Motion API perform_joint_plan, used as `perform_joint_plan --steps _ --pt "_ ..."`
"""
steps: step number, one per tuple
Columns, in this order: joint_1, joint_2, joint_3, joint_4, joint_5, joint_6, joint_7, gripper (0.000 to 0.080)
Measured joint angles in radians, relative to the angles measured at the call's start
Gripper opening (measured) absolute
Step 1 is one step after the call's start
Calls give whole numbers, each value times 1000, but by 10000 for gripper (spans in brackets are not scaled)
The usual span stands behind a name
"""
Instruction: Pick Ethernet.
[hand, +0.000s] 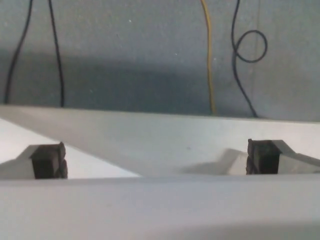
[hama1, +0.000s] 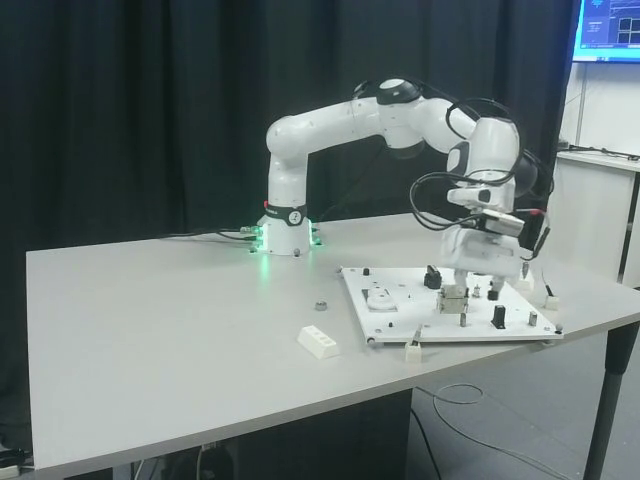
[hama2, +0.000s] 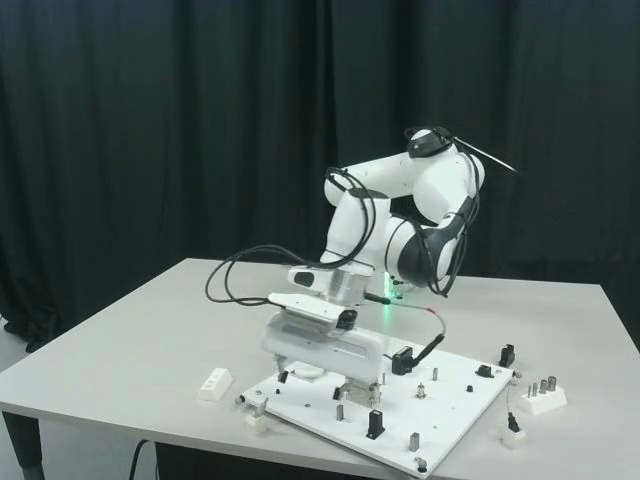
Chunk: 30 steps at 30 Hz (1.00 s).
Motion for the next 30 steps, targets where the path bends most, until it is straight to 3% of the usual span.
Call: perform_joint_plan --steps 20,30 --pt "-24 -27 9 -89 6 1 -345 800" --pt "-35 -30 30 -120 36 39 -470 800"
